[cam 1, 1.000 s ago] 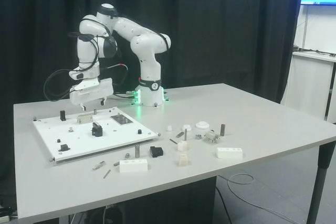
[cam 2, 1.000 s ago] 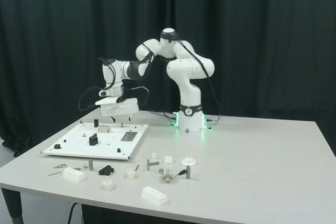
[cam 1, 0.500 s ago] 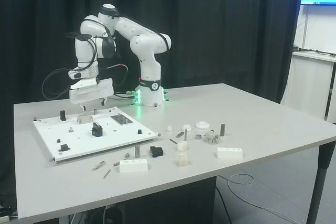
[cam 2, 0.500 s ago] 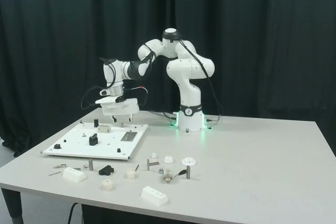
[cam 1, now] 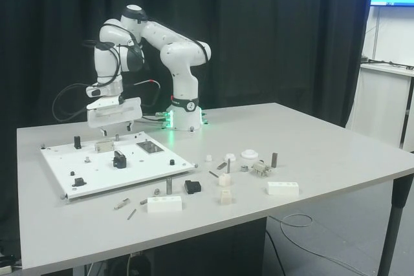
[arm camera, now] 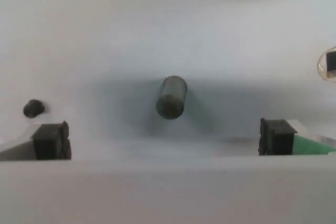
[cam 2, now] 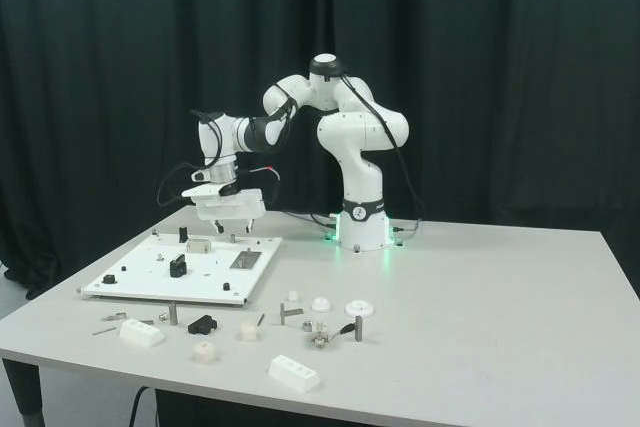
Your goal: Remove round peg 3.
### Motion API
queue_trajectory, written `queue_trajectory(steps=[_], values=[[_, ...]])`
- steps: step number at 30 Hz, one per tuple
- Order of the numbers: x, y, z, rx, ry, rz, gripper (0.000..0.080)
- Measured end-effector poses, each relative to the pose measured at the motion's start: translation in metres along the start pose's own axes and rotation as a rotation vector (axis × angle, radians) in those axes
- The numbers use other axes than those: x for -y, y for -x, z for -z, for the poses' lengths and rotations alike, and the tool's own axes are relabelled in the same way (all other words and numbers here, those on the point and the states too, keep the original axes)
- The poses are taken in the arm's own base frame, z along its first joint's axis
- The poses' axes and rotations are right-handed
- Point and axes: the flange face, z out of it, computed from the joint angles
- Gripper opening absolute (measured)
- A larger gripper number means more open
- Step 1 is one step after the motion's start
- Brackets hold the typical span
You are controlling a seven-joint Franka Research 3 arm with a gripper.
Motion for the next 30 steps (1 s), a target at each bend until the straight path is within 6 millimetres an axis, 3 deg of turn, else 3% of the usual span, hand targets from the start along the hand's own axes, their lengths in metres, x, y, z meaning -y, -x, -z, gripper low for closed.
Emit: queue_trajectory(steps=[30], values=[[0.0022,-0.0033,-0.0035,-0.042,-0.009,0.033,0.08]])
